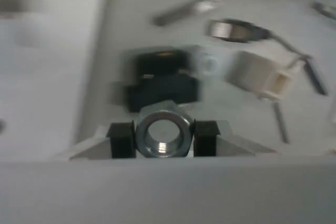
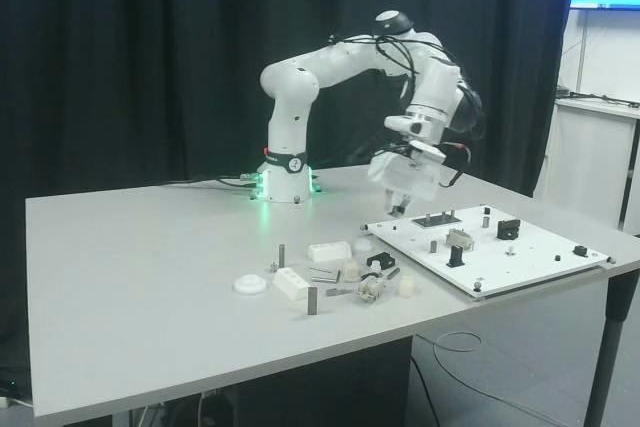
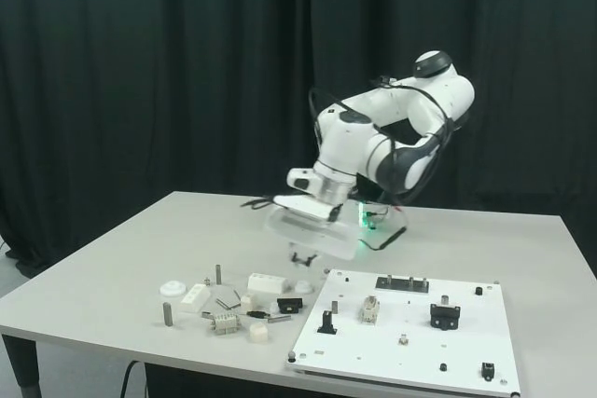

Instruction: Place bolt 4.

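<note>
Bolt 4 [image 1: 162, 134] sits clamped between gripper [image 1: 163, 139] fingertips; above table [image 2: 140, 247].

Parts clutter [image 3: 247, 309] beside board [image 3: 373, 361].

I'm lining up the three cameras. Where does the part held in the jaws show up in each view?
Wrist view: the nut sits low in the middle, clamped between the black jaws.
First room view: too small to make out; only the gripper shows, above the white board's near corner.
Second room view: likewise hidden at the gripper.
Shared landmark: the white board.
</note>
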